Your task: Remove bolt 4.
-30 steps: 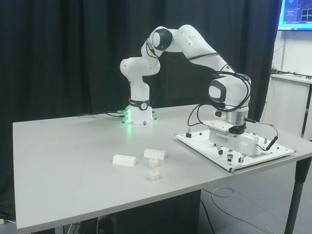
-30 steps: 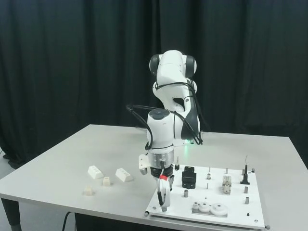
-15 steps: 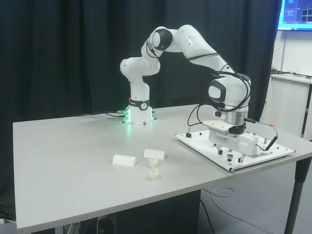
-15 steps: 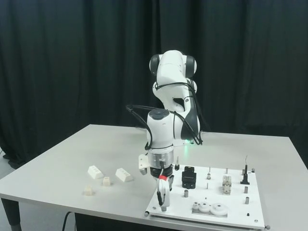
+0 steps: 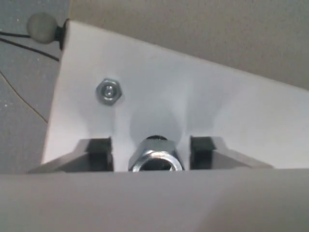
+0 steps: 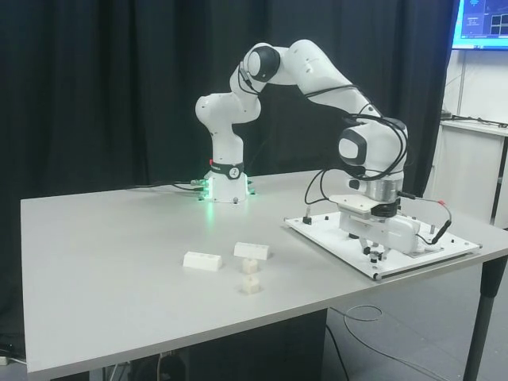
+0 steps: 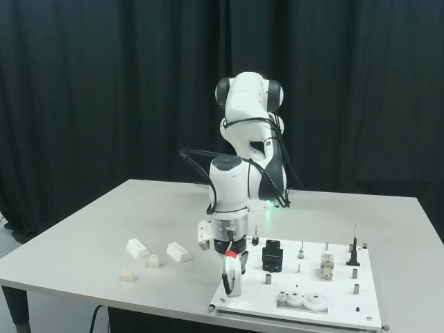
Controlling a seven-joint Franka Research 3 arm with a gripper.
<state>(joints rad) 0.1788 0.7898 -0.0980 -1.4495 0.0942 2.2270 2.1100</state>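
The gripper is lowered over the near corner of the white rectangular assembly board. Its two black fingertips stand apart, one either side of the metal hex-headed bolt, not touching it. The bolt sits upright in the board, apparently still seated. Grasping and extraction remain outstanding. A second hex nut sits nearby.

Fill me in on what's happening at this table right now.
A white Franka arm is working over a white board of small parts at the table's edge, going after a bolt. Its claw is low over the board's near corner, open, with a hex-headed bolt between its two black fingertips. A second bolt sits apart, nearer the corner. Nothing shows the bolt gripped or lifted yet. Three small white blocks lie untouched on the table.
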